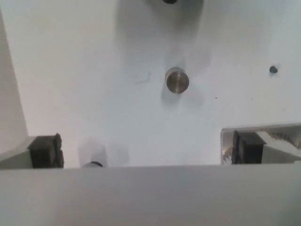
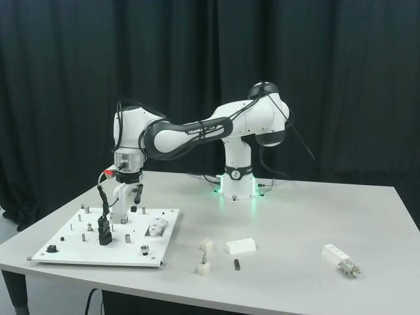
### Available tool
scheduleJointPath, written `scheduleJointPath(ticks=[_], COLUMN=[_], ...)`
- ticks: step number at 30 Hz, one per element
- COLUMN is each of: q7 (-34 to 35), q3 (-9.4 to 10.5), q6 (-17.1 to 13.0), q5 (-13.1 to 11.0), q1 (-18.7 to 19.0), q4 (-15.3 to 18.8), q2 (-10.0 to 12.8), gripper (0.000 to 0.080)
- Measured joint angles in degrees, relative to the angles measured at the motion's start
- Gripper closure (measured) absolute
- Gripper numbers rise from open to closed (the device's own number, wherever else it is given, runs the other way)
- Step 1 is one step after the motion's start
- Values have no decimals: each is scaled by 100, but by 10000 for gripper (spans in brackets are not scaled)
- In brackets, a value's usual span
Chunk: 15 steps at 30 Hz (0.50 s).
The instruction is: Pick Ethernet.
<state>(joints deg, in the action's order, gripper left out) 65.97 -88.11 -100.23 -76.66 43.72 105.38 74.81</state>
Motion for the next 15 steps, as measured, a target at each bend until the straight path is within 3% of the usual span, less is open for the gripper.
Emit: scheduleJointPath(ticks=[15], q7=[-703], q3=[-163], q6=[74], q5=[-29], q1=[27], q4=[92], q2=[-51], gripper=[3])
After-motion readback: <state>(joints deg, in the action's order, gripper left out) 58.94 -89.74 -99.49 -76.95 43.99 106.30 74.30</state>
